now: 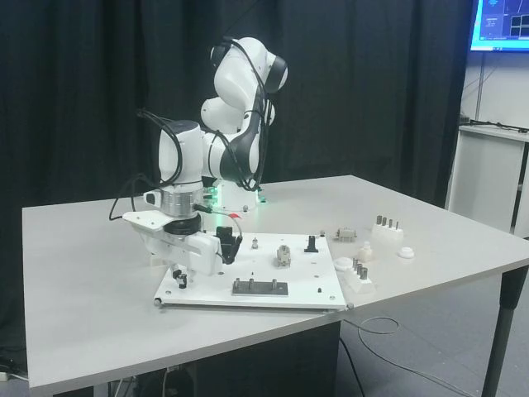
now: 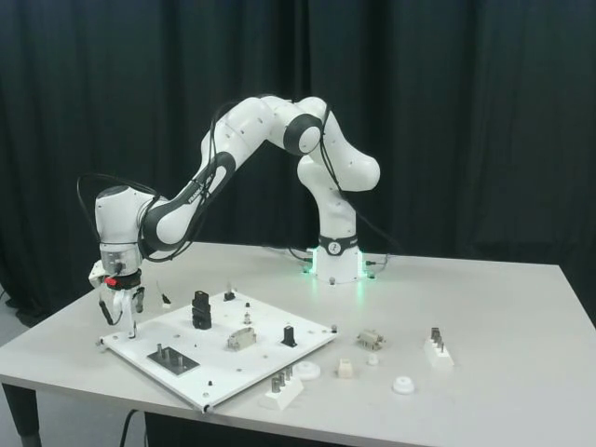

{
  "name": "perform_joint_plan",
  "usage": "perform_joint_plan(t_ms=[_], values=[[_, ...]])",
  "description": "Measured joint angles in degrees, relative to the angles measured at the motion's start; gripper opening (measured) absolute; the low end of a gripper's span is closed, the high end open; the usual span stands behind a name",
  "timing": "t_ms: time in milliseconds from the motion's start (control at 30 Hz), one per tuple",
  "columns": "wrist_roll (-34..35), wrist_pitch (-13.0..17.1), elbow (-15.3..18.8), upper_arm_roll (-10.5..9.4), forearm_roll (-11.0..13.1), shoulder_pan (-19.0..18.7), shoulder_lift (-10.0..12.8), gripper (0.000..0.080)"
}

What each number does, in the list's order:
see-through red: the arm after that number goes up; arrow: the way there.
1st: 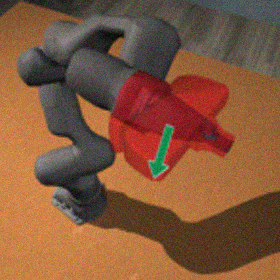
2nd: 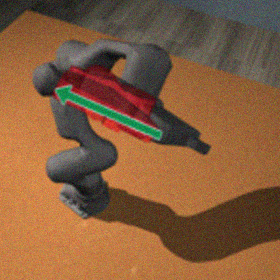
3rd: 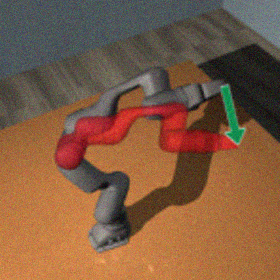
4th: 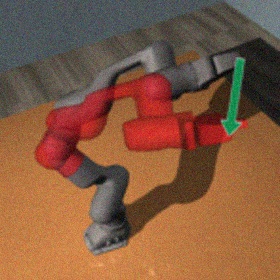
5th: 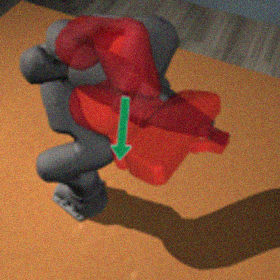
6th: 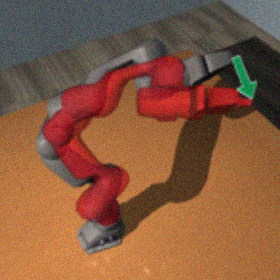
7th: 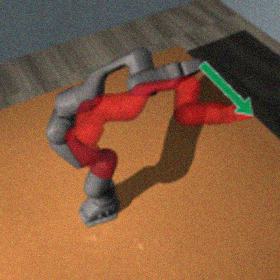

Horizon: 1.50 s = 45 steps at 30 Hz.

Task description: Insert bolt 4.

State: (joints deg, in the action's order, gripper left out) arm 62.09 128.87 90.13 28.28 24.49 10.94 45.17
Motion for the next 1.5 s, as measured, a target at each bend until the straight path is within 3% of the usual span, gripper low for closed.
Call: perform_joint_plan(t_ms=[333, 767, 1500], values=[[7.8, 0.3, 0.2, 0.17, 0.0, -0.2, 0.0, 0.0237], [25.9, 2.1, 1.8, 0.84, -0.2, -1.4, -0.5, 0.0237], [48.0, 3.6, 2.8, 1.16, 0.0, -1.9, -0.9, 0.0237]])
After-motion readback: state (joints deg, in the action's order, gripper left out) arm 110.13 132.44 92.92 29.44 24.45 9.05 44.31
